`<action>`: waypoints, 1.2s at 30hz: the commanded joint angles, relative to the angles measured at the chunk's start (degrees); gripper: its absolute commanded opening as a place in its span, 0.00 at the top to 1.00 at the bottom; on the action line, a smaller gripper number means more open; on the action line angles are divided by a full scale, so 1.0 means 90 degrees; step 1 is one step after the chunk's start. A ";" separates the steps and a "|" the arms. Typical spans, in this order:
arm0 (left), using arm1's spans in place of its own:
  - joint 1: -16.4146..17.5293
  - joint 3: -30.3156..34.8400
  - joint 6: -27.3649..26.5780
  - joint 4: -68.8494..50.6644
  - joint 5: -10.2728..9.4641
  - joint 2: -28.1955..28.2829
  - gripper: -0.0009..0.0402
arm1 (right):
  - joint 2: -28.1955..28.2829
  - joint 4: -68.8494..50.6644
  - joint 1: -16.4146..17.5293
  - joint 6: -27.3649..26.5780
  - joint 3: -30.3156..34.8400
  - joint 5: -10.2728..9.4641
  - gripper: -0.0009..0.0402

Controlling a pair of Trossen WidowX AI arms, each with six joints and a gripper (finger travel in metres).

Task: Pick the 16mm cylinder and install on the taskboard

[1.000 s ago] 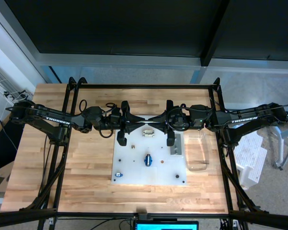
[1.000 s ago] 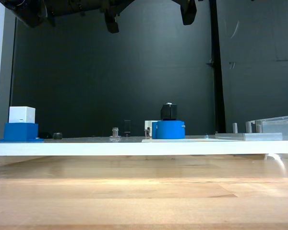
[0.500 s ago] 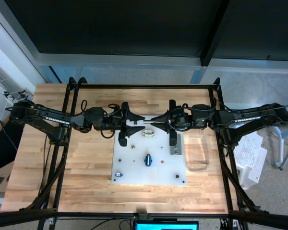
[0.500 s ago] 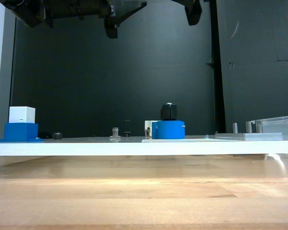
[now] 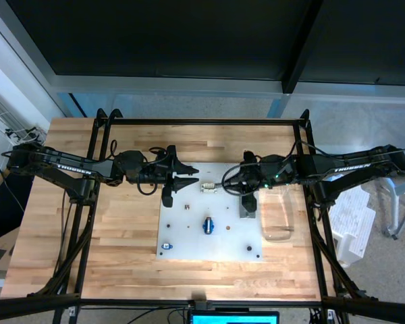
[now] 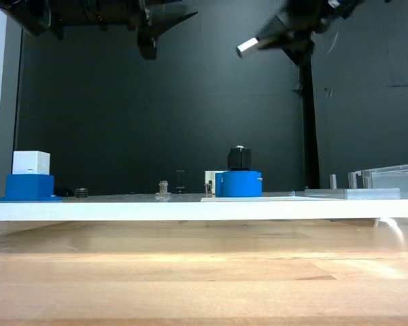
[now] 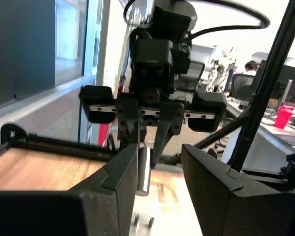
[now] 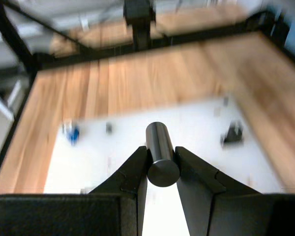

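A second ago both tools hung pointing down over the far part of the taskboard (image 5: 189, 236). Now they are turned level and face each other. The right tool (image 8: 161, 153) has swung inward and dropped a little, so the silvery end of the 16mm cylinder (image 6: 248, 46) in its grip now points at the left tool (image 7: 159, 150).

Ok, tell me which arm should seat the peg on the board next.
Right. The right tool is shut on the peg, high over the far part of the board. The left tool is open and empty, facing it.
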 commanded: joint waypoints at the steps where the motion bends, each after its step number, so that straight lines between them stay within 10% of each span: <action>1: 0.0002 0.0010 0.0000 -0.0053 0.0005 0.0002 0.73 | 0.0061 -0.0529 0.0231 0.0051 0.0005 -0.0007 0.97; 13: 0.0002 0.0010 0.0005 -0.0046 0.0002 0.0002 0.78 | 0.0529 -0.2159 0.0889 0.0758 0.0117 -0.0010 0.97; 36: 0.0005 0.0010 0.0005 -0.0049 0.0002 0.0002 0.78 | 0.3842 -0.4954 0.1209 0.0622 0.3230 -0.0311 0.97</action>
